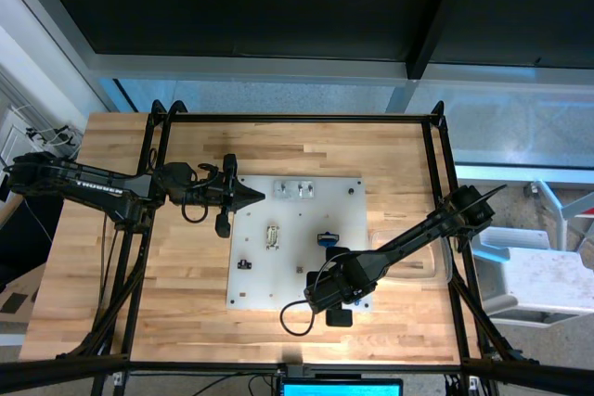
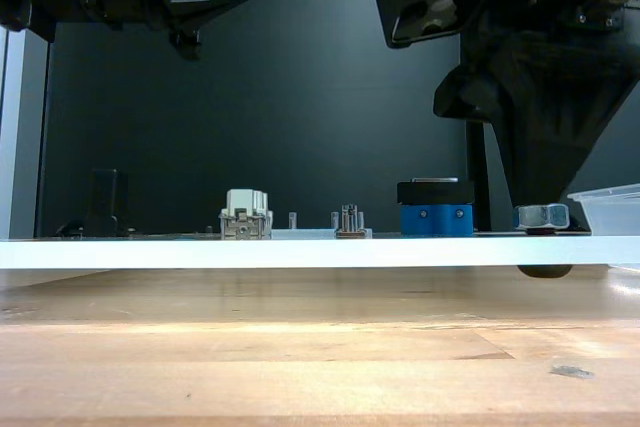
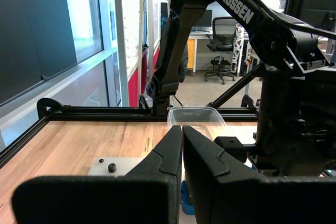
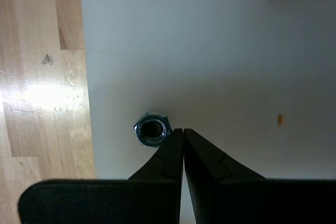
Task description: Pick the M12 fastener and fasten on the M12 threads
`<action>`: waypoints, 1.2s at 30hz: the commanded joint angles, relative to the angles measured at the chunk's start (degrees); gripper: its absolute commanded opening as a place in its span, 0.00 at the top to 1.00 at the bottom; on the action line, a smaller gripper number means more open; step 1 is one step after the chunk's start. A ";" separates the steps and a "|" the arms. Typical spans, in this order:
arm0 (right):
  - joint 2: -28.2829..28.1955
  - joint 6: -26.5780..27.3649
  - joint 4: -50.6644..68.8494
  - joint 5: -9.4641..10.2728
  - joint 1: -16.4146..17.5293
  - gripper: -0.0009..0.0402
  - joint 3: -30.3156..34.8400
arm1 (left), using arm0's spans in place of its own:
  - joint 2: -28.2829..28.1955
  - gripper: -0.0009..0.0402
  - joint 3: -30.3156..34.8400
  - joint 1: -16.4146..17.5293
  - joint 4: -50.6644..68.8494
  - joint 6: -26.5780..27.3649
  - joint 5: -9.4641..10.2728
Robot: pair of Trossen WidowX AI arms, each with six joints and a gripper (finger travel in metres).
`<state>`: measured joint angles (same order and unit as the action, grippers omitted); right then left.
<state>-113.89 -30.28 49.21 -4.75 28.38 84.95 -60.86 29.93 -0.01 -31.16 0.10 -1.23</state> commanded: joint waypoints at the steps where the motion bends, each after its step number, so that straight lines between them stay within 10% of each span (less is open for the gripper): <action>1: -0.02 -0.33 -0.37 0.98 0.00 0.98 -0.17 | 0.00 0.98 0.02 0.02 0.00 0.00 -0.02; 6: 0.35 1.66 -0.20 16.55 0.00 0.98 -0.15 | 0.00 0.98 0.02 0.00 0.00 0.00 -0.02; 8: 0.46 2.54 0.15 19.98 0.00 0.98 -0.15 | 0.00 0.98 0.02 0.02 0.00 0.00 -0.02; 12: 0.87 2.43 0.96 17.55 0.00 0.98 -0.15 | 0.00 0.98 0.02 0.00 -0.02 0.00 -0.02; 25: 2.64 -1.79 1.49 -0.39 0.00 0.98 0.37 | 0.02 0.98 0.02 0.00 -0.02 0.00 -0.02; 36: -0.35 -2.49 -1.14 0.28 0.20 0.98 0.37 | 0.00 0.98 0.02 0.02 -0.02 0.00 -0.02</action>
<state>-114.06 -32.77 48.21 -4.71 28.49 85.30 -60.86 29.95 -0.01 -31.16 0.10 -1.23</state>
